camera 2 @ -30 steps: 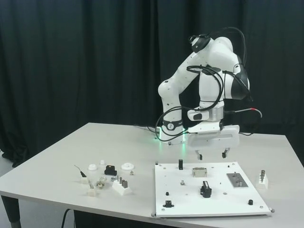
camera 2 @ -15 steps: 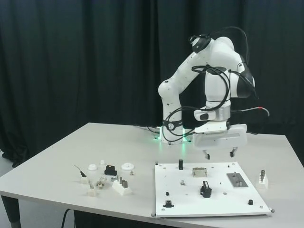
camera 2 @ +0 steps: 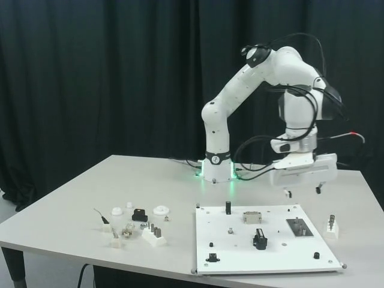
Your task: Pick round peg 4.
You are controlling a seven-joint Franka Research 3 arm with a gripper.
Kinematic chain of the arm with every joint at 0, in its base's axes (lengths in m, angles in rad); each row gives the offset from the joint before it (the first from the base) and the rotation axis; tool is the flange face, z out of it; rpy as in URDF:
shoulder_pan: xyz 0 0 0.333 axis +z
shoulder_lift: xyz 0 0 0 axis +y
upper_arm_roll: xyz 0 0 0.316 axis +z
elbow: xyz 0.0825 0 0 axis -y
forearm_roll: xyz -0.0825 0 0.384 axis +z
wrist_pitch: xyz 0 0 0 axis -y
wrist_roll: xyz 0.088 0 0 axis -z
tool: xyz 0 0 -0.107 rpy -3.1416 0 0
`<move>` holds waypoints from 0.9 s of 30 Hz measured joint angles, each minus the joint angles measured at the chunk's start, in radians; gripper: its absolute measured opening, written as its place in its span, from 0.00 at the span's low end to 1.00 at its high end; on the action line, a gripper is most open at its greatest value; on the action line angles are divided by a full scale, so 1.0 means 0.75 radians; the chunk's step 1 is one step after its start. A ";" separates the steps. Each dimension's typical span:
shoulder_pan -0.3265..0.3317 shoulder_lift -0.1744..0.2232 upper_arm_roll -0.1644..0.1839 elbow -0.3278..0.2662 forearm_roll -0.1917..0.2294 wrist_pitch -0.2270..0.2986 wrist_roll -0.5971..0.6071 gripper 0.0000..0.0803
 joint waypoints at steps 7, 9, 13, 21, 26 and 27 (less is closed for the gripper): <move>0.095 0.003 0.016 -0.003 0.000 -0.003 0.113 1.00; 0.122 0.005 0.022 -0.005 0.000 -0.003 0.149 1.00; 0.176 0.016 0.033 -0.008 0.000 0.005 0.221 1.00; 0.271 0.060 0.065 -0.023 0.000 0.078 0.350 1.00; 0.313 0.085 0.097 -0.038 0.000 0.151 0.419 1.00; 0.321 0.090 0.104 -0.044 0.000 0.170 0.429 1.00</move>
